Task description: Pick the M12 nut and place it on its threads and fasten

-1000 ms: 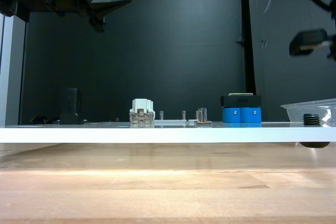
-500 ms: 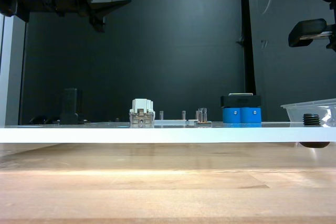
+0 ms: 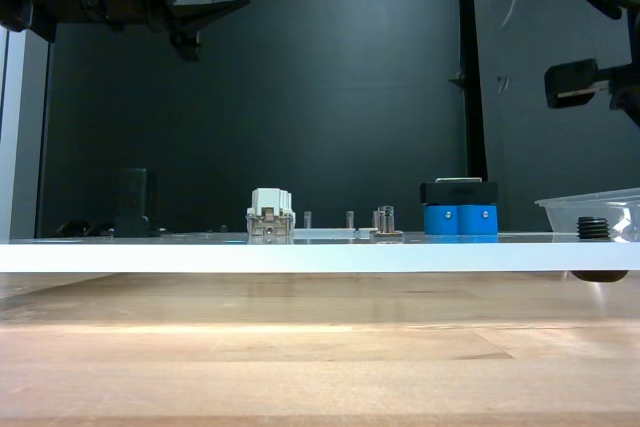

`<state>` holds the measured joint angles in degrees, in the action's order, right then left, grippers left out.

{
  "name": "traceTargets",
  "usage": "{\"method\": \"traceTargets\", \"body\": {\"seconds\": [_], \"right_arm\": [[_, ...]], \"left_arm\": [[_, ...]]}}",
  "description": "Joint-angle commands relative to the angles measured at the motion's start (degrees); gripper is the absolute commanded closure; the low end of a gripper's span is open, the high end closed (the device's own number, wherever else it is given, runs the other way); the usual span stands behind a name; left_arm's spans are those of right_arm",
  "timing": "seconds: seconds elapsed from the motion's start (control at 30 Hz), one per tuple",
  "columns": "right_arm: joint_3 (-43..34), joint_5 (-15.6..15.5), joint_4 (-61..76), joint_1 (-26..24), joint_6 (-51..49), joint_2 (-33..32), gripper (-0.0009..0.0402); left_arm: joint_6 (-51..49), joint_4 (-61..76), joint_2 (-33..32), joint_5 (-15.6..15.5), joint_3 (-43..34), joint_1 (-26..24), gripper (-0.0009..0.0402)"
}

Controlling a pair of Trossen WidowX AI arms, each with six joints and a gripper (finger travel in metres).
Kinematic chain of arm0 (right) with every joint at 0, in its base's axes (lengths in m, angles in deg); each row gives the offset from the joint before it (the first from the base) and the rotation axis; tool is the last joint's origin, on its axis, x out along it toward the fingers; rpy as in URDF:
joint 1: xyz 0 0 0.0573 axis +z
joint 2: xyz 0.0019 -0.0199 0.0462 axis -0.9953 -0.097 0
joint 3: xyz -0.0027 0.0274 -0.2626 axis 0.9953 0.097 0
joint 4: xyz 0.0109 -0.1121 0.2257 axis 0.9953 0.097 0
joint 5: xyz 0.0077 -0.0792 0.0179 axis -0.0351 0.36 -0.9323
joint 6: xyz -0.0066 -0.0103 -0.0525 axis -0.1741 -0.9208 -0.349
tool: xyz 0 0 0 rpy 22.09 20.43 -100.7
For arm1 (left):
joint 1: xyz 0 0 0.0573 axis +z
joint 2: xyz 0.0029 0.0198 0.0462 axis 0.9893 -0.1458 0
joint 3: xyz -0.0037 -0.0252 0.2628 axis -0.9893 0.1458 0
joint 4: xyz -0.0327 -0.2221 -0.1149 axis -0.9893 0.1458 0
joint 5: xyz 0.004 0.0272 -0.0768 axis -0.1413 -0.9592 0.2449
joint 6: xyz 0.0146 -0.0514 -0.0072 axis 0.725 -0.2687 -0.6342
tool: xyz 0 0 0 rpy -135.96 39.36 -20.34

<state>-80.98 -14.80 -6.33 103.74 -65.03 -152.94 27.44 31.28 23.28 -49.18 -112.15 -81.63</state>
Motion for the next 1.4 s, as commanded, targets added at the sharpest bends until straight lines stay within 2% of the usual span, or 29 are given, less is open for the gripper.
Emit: {"method": "traceTargets", "body": {"seconds": [0.03, 0.2, 0.37, 1.0, 1.17, 1.4], "right_arm": [[1.4, 0.0, -2.3, 0.1, 1.9, -0.4, 0.0264], [5.1, 0.0, -6.7, 0.1, 3.9, -1.6, 0.022], [9.0, 0.0, -12.7, 0.1, 6.8, -2.9, 0.0204], [14.4, 0.0, -19.6, 0.4, 8.4, -2.9, 0.0218], [14.4, 0.0, -19.9, 0.4, 8.3, -2.9, 0.0243], [14.4, -0.3, -19.9, 0.4, 8.3, -2.9, 0.0318]], "left_arm": [[0.0, 0.0, 0.0, 0.0, 0.0, 0.0, 0.0393], [0.0, 0.0, 0.0, 0.0, 0.0, 0.0, 0.0393], [0.0, 0.0, 0.0, 0.0, 0.0, 0.0, 0.0393], [0.0, 0.0, 0.0, 0.0, 0.0, 0.0, 0.0393], [0.0, 0.0, 0.0, 0.0, 0.0, 0.0, 0.0393], [0.0, 0.0, 0.0, 0.0, 0.0, 0.0, 0.0393]]}}
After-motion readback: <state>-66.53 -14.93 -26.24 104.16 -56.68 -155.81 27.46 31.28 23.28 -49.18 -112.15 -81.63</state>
